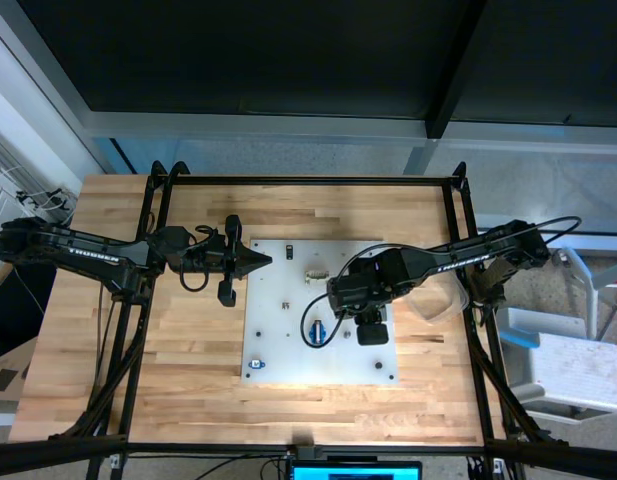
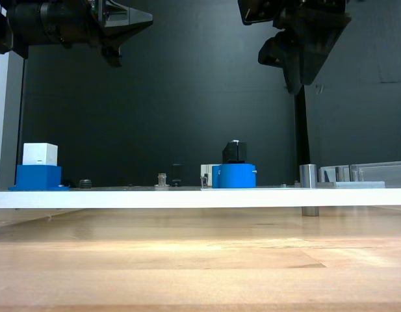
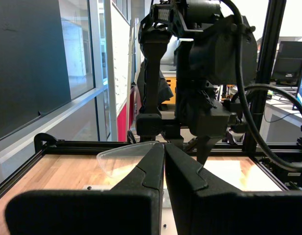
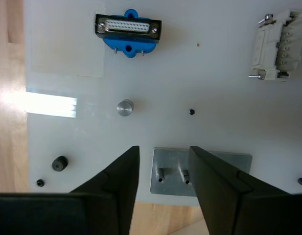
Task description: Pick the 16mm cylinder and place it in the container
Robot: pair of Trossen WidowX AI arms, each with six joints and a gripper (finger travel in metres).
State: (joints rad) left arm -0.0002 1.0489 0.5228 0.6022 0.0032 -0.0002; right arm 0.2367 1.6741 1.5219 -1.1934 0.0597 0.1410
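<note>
**A:** Where was the 16mm cylinder (image 4: 125, 107) just then?

**B:** It stood upright on the white task board (image 1: 288, 345), toward the board's near right corner and close to a metal plate with two pins (image 4: 171, 159). Nothing touched it. Standing on end like that, it offered its round sides to a grasp from above.

**A:** And the right gripper (image 4: 163, 152)?

**B:** It hung well above the board, pointing straight down, with its fingers spread and nothing in them. The cylinder lay ahead of the fingertips and off to one side, not between them. I judged it was held high so that it would clear the D-sub connector (image 4: 127, 29) and the other fittings. It was probably open so that it only had to line up and come down.

**A:** Why was the container (image 1: 436, 302) off the board?

**B:** It sat on the wooden table (image 1: 188, 340) just beside the board's right edge, beneath the right arm. My guess is that this kept the carry short and on the working arm's own side.

**A:** And the left gripper (image 3: 164, 146)?

**B:** It was high over the board's left edge with its fingers pressed together, holding nothing. It was well apart from the cylinder, most likely parked out of the way.
</note>
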